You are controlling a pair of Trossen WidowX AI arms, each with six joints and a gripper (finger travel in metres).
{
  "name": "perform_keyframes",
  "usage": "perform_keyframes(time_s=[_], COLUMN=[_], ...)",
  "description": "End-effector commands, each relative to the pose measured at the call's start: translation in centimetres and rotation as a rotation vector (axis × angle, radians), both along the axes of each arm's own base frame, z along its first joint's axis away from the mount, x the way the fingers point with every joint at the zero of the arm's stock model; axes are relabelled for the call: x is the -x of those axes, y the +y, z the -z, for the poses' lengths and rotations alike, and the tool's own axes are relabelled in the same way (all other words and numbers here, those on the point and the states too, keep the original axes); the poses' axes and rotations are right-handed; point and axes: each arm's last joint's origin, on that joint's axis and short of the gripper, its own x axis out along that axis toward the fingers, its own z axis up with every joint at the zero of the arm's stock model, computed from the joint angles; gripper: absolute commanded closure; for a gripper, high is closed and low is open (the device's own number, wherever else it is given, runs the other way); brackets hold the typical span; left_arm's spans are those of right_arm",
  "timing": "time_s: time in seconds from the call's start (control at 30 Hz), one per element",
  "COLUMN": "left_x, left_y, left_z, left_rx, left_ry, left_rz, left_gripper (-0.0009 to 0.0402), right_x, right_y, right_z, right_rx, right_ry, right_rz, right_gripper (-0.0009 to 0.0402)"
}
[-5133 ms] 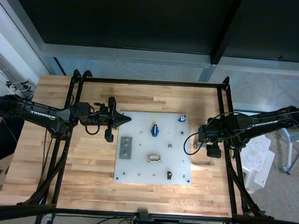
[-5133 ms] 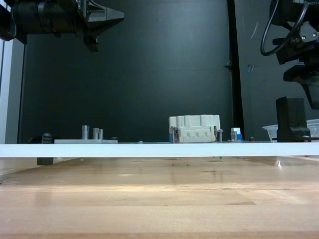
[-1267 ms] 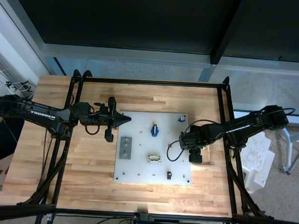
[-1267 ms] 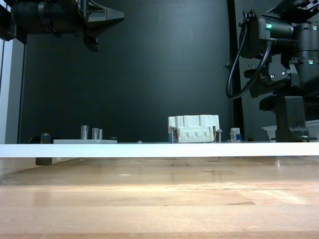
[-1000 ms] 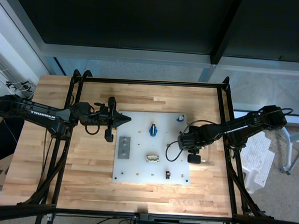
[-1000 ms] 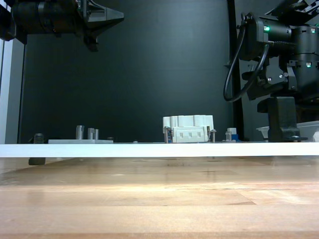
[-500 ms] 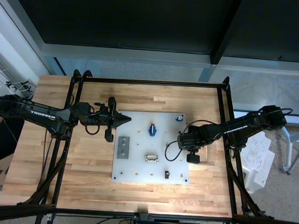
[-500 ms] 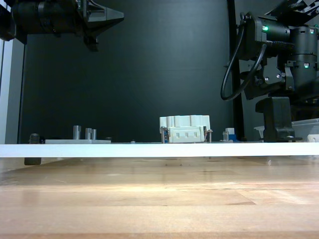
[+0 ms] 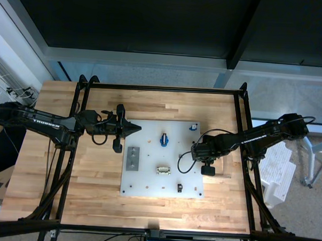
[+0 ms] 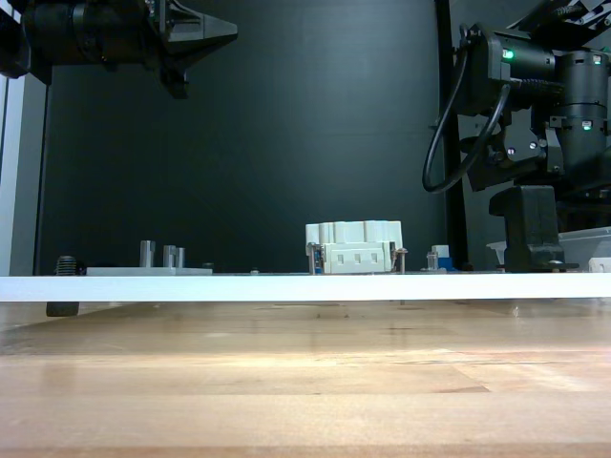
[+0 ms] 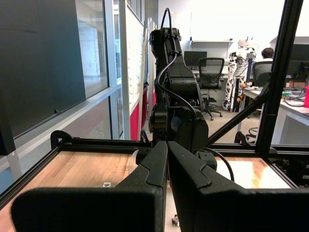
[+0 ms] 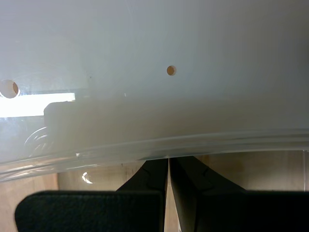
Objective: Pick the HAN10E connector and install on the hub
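OK, right gripper (image 9: 207,169) sits low at the white board's (image 9: 147,186) right edge, fingers pressed together on nothing. HAN10E connector (image 10: 600,264) is probably the pale block just off that edge; hard to tell. I'd spread the fingers first, then descend square to its sides. Hub (image 9: 163,170) is mid-board. Left gripper (image 9: 136,128) is clenched empty above the board's far-left corner.

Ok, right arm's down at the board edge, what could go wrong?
The right end effector is shut and low at the right edge of the white board, by a clear tray rim; moving on could shove either. It holds no connector, so heading to the hub would install nothing. The left end effector hangs shut, high near the board's far-left corner.
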Motion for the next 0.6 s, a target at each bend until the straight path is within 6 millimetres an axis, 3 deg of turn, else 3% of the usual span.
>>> perform_keyframes(time_s=[0.03,0.6], left_x=[0.0,0.0], left_y=[0.0,0.0], left_z=[0.0,0.0], left_rx=[0.000,0.000], left_ry=[0.000,0.000], left_rz=[0.000,0.000], left_gripper=[0.0393,0.0393], right_x=[0.0,2.0], right_y=[0.0,-0.3], right_z=[-0.1,-3.2], right_rx=[-0.001,-0.013], right_ry=[0.000,-0.065], right_rz=[-0.001,0.001], right_gripper=[0.0390,0.0390])
